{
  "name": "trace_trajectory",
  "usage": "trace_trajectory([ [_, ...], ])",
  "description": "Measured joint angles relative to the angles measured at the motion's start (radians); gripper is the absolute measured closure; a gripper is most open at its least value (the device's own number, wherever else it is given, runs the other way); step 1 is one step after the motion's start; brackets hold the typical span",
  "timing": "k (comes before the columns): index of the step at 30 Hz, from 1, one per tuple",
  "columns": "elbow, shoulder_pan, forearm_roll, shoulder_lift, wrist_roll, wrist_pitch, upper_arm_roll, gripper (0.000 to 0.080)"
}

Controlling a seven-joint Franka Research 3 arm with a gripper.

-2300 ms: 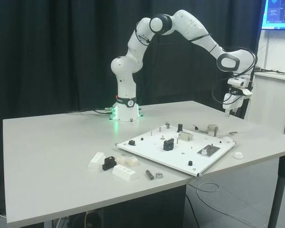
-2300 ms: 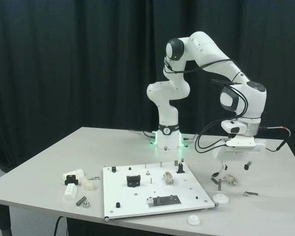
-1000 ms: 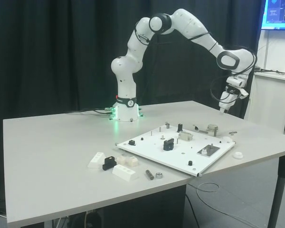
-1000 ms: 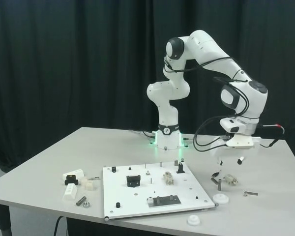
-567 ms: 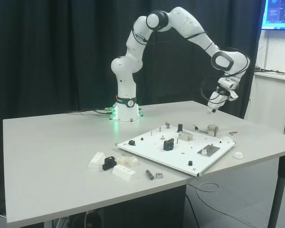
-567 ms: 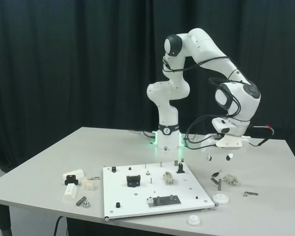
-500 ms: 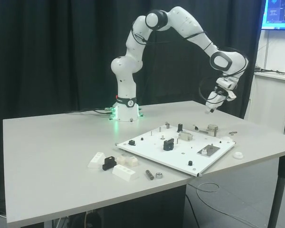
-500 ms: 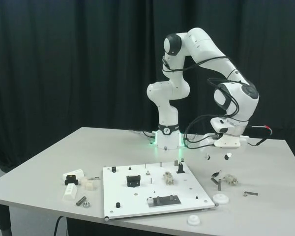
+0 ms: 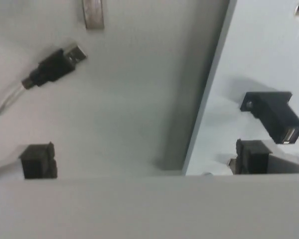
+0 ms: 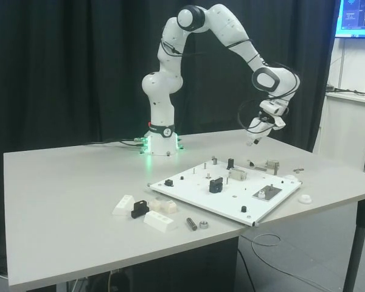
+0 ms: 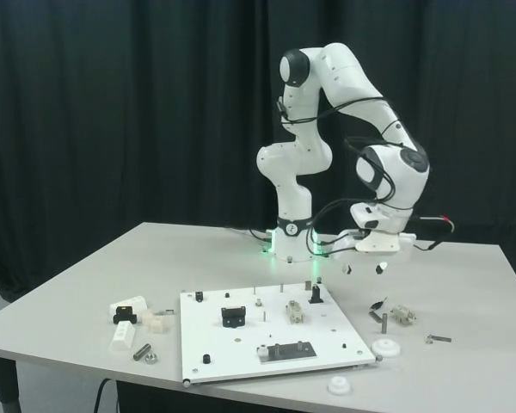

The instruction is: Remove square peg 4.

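My gripper (image 11: 363,268) hangs open and empty in the air, above the table beside the far right corner of the white board (image 11: 331,334). In the wrist view the two black fingertips (image 9: 37,160) stand wide apart with nothing between them, over the board's edge (image 9: 209,99). Small black pegs stand on the board, one near its front edge (image 10: 244,208) and others at its left end (image 10: 168,182). I cannot tell which of them is square peg 4. The gripper (image 10: 253,140) is well above and apart from all of them.
A black plug on a cable (image 9: 55,64) and a metal connector (image 11: 402,315) lie on the table right of the board. Two white discs (image 11: 384,348) sit near the board's right front corner. White blocks (image 10: 125,205) and a nut (image 10: 203,224) lie left of it.
The arm has swung from beyond the right side of the board toward the board's far corner and risen a little. The gripper has stayed open and empty.
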Motion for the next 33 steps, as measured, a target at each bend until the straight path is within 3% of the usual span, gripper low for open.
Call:
trace_trajectory([
  [8, -0.135, -0.016, -0.03, -0.078, 0.0, 0.093, 0.0, 0.0003],
  [18, -0.259, -0.074, -0.086, -0.159, 0.0, 0.169, 0.0, 0.0003],
  [25, -0.313, -0.12, -0.105, -0.193, -0.013, 0.2, 0.001, 0.0003],
  [33, -0.335, -0.17, -0.107, -0.199, -0.053, 0.21, 0.002, 0.0003],
])
